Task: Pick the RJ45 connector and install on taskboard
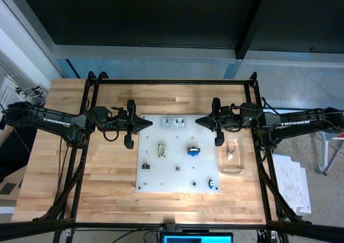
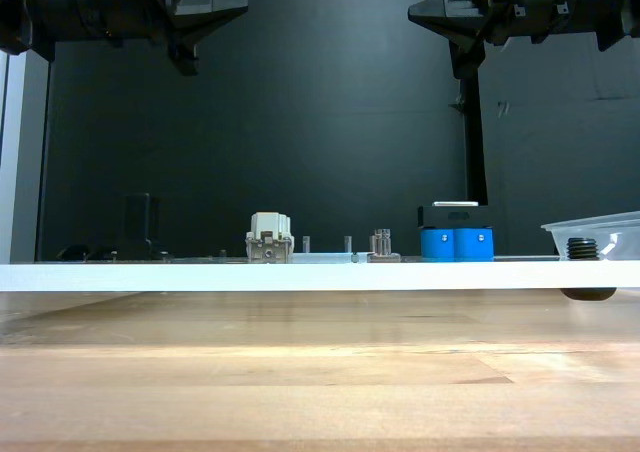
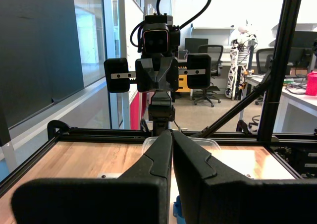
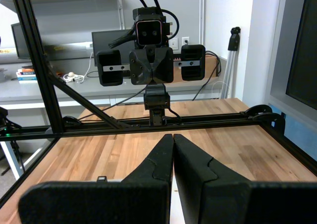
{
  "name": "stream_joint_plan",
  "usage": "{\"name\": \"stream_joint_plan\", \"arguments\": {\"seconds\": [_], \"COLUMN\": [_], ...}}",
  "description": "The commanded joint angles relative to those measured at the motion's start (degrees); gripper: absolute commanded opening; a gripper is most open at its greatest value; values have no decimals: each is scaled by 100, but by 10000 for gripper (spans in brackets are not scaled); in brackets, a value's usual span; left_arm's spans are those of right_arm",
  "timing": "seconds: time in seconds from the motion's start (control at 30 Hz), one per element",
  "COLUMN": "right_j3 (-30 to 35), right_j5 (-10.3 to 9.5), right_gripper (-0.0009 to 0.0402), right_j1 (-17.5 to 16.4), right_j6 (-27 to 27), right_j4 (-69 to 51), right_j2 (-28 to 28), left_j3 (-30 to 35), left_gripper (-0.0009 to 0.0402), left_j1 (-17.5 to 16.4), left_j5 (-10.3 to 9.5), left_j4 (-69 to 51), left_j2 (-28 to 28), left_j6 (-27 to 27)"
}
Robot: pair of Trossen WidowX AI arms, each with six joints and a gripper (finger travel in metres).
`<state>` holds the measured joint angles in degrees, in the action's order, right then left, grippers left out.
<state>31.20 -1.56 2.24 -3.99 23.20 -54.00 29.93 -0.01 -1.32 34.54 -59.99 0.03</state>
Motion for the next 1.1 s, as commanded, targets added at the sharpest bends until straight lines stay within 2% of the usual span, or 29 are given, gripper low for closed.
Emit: {"name": "stream_joint_plan", "arguments": {"seconds": [0.03,0.53,0.6,0.67,0.87,1.1], "right_j3": [0,0,0,9,487,1672], "right_j5": [2,-24,-125,-144,-109,-120], "right_gripper": [0,0,0,0,0,0], "right_j1": [-2,-2,-2,-2,-2,-13], "right_j6": [-2,2,-4,-7,-15,44], "right_j4": [-2,-35,-144,-398,-2347,-5182], "right_j2": [-2,107,216,350,763,796], "left_j3": [2,2,2,2,2,2], "left_gripper": [0,0,0,0,0,0], "left_j1": [0,2,2,2,2,2], "left_j5": [0,0,0,0,0,0], "left_j4": [-2,-2,-2,0,-2,-2], "left_j2": [-2,-2,-2,-2,0,-2], "left_j6": [-2,-2,-2,-2,-2,-2]}}
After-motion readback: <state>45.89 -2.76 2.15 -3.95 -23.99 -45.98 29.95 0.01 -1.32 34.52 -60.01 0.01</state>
